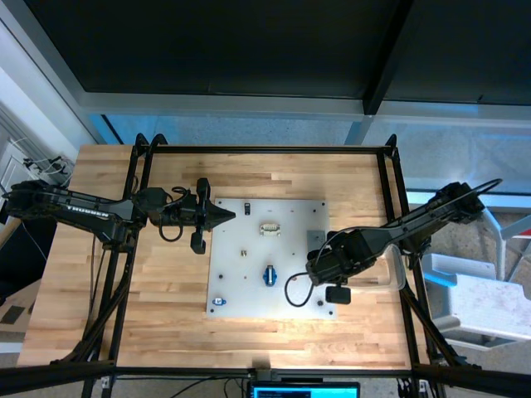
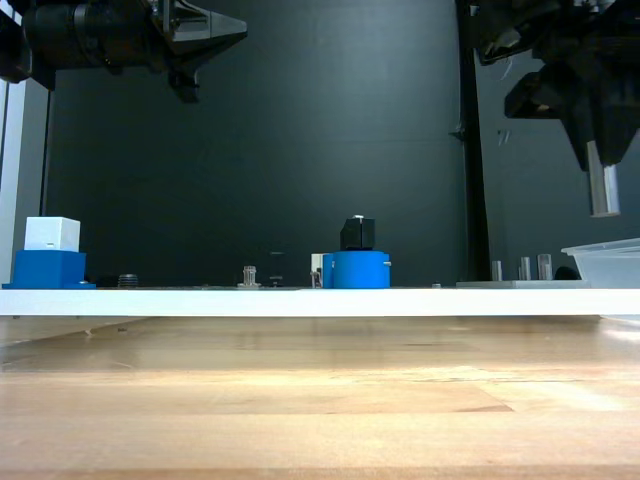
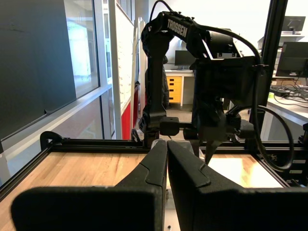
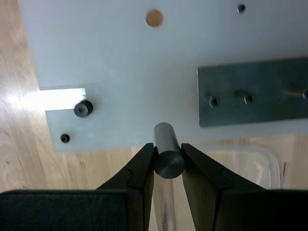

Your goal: Pick the 16mm cylinder and place it in the taskboard

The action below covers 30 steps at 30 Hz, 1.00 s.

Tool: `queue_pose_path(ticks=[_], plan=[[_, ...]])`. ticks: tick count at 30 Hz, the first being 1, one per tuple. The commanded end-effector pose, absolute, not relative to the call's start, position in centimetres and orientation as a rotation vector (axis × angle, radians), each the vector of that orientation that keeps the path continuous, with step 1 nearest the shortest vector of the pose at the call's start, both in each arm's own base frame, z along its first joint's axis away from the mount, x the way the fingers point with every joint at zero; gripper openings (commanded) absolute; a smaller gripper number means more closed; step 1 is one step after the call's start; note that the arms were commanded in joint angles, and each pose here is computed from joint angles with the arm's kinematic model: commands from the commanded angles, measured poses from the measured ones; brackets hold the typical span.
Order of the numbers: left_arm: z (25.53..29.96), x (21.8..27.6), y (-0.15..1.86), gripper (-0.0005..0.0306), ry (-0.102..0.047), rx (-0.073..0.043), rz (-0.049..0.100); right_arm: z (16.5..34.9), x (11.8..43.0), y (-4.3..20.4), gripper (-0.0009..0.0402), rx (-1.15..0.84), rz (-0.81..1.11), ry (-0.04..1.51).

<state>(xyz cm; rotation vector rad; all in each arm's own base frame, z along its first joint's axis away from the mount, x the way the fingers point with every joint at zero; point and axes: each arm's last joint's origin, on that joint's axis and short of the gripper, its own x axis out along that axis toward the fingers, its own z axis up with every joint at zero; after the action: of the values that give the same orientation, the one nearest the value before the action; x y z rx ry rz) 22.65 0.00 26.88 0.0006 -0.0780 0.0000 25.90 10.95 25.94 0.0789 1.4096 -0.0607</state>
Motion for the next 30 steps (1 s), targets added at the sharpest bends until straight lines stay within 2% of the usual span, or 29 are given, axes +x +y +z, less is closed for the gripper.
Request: queue_pose_path(ticks=[1,17,22,30], plan=[[26.9,22.65,0.0,0.0,-0.078,0.001,0.0,25.7,26.7,10.7,0.0009,0.081,-0.069,1.412],[26.9,22.65,0.0,0.0,-0.078,0.001,0.0,24.9,30.7,10.5,0.0009,0.075,-0.065,1.393],[26.9,22.65,0.0,0.0,-0.078,0.001,0.0,25.0,31.3,10.4,0.0009,0.077,-0.058,1.38],[26.9,22.65,0.0,0.0,-0.078,0.001,0.0,24.2,32.2,10.3,0.0009,0.084,-0.06,1.381]])
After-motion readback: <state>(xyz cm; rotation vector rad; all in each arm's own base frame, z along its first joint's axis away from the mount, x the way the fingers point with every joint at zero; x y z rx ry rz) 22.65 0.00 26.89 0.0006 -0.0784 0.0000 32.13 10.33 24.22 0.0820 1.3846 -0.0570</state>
